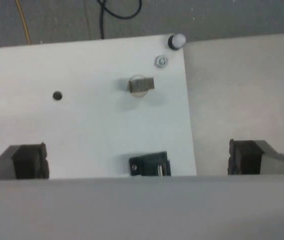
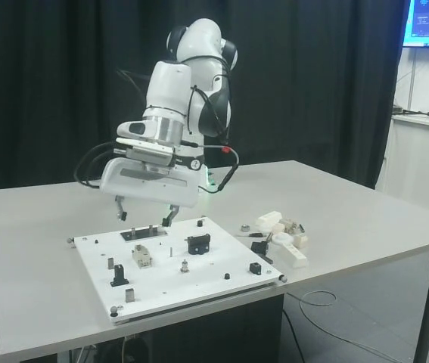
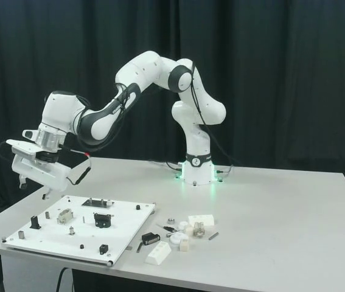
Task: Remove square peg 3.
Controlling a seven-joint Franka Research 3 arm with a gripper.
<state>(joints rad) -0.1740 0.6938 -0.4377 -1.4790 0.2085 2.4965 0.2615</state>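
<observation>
Grey table (image 2: 40,227) carries the white board (image 2: 206,257), and the gripper (image 2: 144,217) hangs over the board's back edge with both fingers (image 1: 29,161) spread wide, grasping nothing. Nearest below them sits a black block (image 1: 150,164). Further on stands the square peg (image 1: 140,85), upright in its hole, near the corner knob (image 1: 177,41) of the board. I judge the arm should pass over the block, centre the jaws on the peg's flat sides, descend, close firmly, then pull straight up without tilting.
</observation>
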